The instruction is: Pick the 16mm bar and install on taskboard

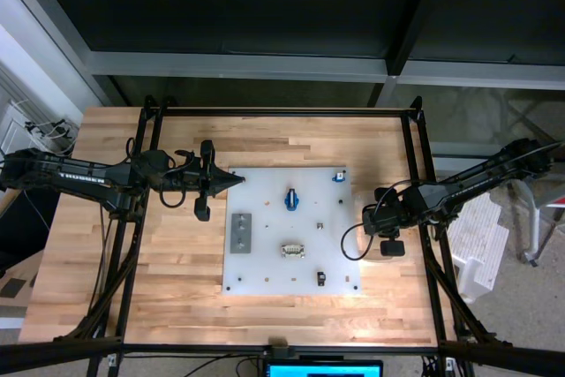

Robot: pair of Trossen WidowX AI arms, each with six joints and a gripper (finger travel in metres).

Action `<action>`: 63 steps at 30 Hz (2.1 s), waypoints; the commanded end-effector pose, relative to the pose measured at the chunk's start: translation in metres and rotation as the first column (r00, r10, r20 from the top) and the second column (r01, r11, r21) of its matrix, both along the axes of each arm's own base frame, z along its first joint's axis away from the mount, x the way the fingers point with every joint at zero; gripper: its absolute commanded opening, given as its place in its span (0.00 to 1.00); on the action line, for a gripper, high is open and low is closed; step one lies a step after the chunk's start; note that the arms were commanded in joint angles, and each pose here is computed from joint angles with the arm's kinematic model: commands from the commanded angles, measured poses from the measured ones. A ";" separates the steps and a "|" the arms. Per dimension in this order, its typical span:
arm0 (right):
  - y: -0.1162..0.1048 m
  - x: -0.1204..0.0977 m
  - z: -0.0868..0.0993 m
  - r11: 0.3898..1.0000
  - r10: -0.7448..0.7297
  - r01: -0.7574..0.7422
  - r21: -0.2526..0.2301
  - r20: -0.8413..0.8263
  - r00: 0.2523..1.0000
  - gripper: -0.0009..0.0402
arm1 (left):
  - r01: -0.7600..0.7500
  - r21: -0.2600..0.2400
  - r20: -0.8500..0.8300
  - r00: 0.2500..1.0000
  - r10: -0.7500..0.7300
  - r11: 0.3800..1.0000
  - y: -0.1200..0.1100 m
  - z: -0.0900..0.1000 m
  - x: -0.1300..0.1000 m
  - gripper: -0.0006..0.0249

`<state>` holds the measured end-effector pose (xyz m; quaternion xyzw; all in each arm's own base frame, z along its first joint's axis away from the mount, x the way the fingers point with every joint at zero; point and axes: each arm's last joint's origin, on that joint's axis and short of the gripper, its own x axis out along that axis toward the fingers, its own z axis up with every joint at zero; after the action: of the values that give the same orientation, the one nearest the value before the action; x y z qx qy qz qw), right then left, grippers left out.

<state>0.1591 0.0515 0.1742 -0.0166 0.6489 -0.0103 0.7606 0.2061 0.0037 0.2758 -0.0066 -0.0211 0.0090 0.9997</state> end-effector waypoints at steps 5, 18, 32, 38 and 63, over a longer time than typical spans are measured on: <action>0.000 0.000 0.000 1.000 0.000 0.000 0.001 0.002 1.000 0.08 | 0.000 0.000 0.000 1.000 0.000 1.000 0.000 0.000 0.000 0.02; 0.002 0.006 0.030 1.000 0.007 -0.008 0.006 0.024 1.000 0.08 | 0.000 0.000 0.000 1.000 0.000 1.000 0.000 0.000 0.000 0.02; 0.004 0.010 0.057 1.000 -0.024 0.024 0.017 0.035 0.999 0.08 | 0.000 0.000 0.000 1.000 0.000 1.000 0.000 0.000 0.000 0.02; 0.006 0.012 0.060 0.998 -0.065 0.063 0.028 0.043 0.997 0.08 | 0.000 0.000 0.000 1.000 0.000 1.000 0.000 0.000 0.000 0.02; 0.066 0.058 0.069 1.000 0.000 0.000 0.029 0.006 1.000 0.08 | 0.000 0.000 0.000 1.000 0.000 1.000 0.000 0.000 0.000 0.02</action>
<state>0.2151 0.1142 0.2431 -0.0062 0.6466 -0.0008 0.7628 0.2061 0.0037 0.2757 -0.0064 -0.0211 0.0090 0.9997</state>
